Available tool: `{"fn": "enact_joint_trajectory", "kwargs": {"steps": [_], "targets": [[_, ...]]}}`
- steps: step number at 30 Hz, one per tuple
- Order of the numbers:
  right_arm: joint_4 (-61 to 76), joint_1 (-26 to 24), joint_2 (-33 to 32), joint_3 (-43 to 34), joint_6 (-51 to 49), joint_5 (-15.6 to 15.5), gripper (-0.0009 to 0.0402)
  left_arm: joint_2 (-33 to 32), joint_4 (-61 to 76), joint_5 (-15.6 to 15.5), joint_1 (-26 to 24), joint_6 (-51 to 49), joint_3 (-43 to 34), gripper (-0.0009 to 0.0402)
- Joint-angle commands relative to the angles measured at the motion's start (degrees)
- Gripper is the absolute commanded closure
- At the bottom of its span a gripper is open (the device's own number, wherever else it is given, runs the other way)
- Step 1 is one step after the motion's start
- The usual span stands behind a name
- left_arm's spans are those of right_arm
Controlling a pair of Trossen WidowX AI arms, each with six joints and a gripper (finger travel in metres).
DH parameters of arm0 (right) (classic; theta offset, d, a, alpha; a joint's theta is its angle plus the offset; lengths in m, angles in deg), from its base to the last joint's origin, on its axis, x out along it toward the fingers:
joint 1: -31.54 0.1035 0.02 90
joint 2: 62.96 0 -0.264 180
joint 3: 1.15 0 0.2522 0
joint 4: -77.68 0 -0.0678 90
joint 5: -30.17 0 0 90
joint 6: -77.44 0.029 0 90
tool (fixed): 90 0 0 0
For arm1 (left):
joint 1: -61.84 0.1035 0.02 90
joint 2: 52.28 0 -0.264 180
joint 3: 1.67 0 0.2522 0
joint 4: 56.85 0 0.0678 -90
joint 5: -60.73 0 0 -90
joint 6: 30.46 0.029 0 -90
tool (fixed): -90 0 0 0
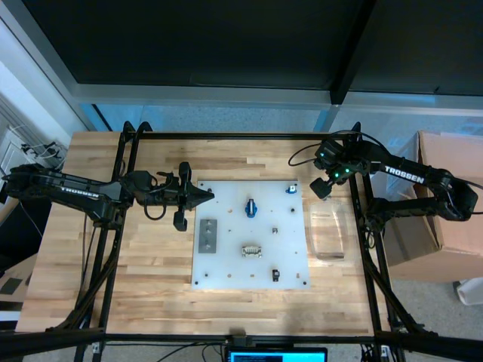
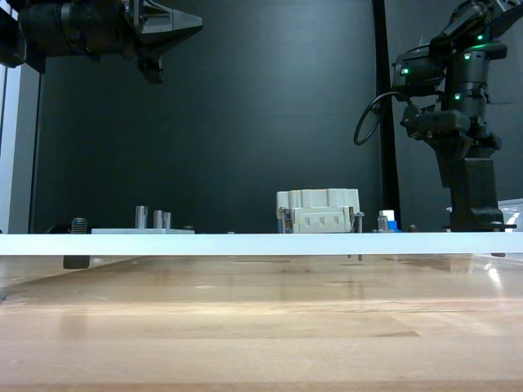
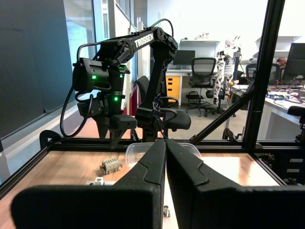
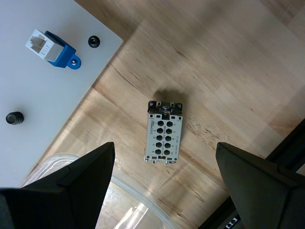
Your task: Remove the HAN10E connector from the taskboard and place in the container
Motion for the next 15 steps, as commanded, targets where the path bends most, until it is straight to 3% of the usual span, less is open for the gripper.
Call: {"fn": "enact_joint_trajectory", "kwargs": {"steps": [1, 15], "targets": [[-0.02, 0.02, -0.02, 0.11, 0.02, 0.02, 0.0095, 0.0, 0.0, 0.0, 0.0, 0.0, -0.02, 0.0393], [-0.13, 0.24, -0.04, 1.27, 0.09, 0.02, 0.0095, -0.02, 0.0, 0.0, 0.0, 0.0, -0.02, 0.0393]]}}
